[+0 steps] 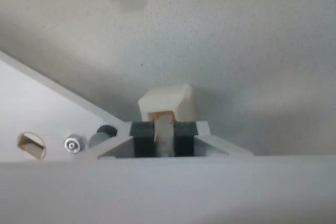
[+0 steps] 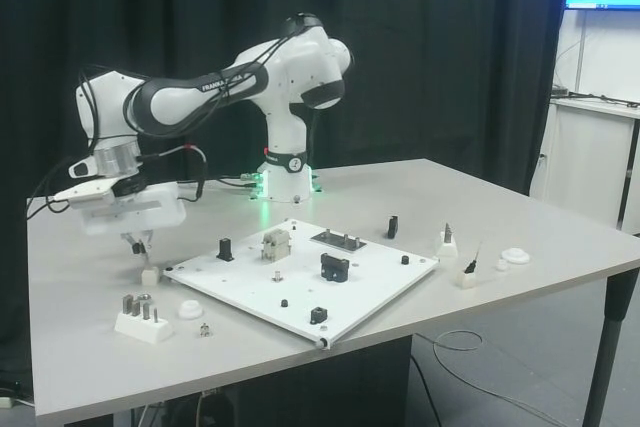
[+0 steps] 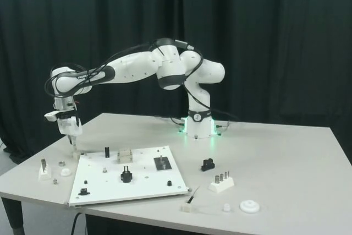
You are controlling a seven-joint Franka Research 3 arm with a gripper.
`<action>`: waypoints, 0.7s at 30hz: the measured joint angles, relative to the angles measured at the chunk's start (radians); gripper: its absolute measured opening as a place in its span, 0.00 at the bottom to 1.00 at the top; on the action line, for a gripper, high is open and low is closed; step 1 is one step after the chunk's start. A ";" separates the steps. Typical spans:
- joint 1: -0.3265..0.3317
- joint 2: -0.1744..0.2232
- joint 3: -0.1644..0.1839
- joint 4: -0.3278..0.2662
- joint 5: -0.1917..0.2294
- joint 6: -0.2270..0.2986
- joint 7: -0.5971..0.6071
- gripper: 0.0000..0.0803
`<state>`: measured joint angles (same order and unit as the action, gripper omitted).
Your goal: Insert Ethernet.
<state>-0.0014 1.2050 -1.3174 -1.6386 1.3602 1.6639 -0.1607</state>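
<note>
Wrist view: claw (image 1: pixel 163 139) pinching thin plug tab (image 1: pixel 163 129), white holder block (image 1: pixel 167 103) beneath on worktop (image 1: pixel 252 56). Risk: shallow grip, plug twists on lift-out, misaligns at white board (image 2: pixel 300 282) port.

Arm (image 3: pixel 126 70) stretched far out from base, wrist bent downward, gripper (image 1: pixel 164 129) held low, fingers (image 1: pixel 140 139) closed together.

Ethernet plug (image 1: pixel 164 131) sits upright between the black jaws, its tip over a small white holder block (image 1: pixel 168 102) on the grey desk (image 1: pixel 252 51), beside the white board (image 1: pixel 47 108).
</note>
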 joint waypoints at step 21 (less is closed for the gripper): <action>-0.015 -0.027 0.000 0.038 -0.054 -0.003 0.070 0.09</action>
<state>-0.0165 1.1776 -1.3174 -1.6006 1.3058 1.6606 -0.0906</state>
